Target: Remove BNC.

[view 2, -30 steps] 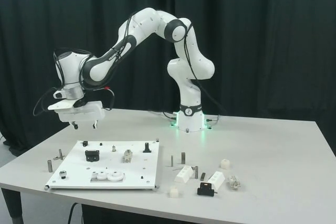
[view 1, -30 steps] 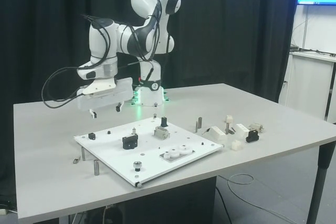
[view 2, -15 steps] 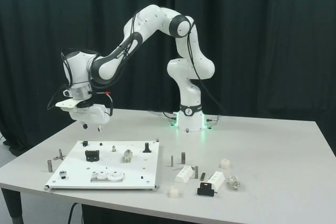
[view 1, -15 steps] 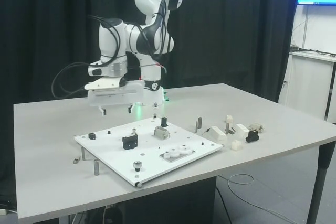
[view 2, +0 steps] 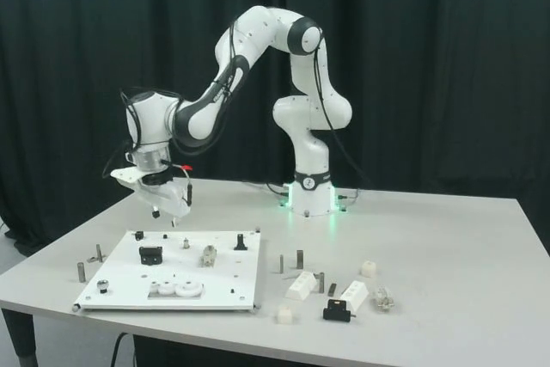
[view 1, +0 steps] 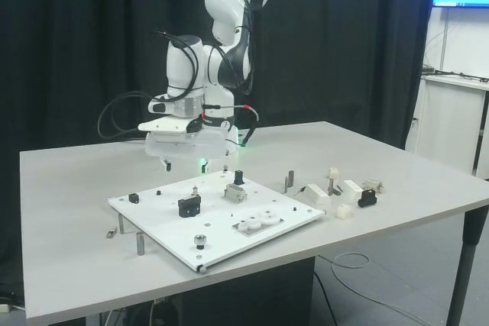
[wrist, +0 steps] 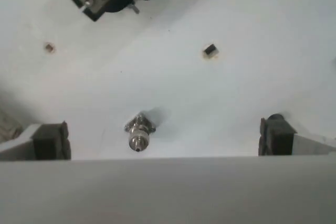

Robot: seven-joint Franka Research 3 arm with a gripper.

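Currently: pincer open, empty, hovering above white rectangular assembly board on grey table. Small metal cylindrical BNC connector stands upright on board, between spread black fingertips, nearer one of them. Long axis vertical. Judgement: slight sideways centring, then straight descent needed.

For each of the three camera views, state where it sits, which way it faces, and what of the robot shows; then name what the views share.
Wrist view: on the wrist, looking down at the BNC connector on the white board; both fingertips show.
First room view: off one table corner; whole arm and gripper show.
Second room view: facing the arm's base; whole arm shows.
Shared: the board and BNC.
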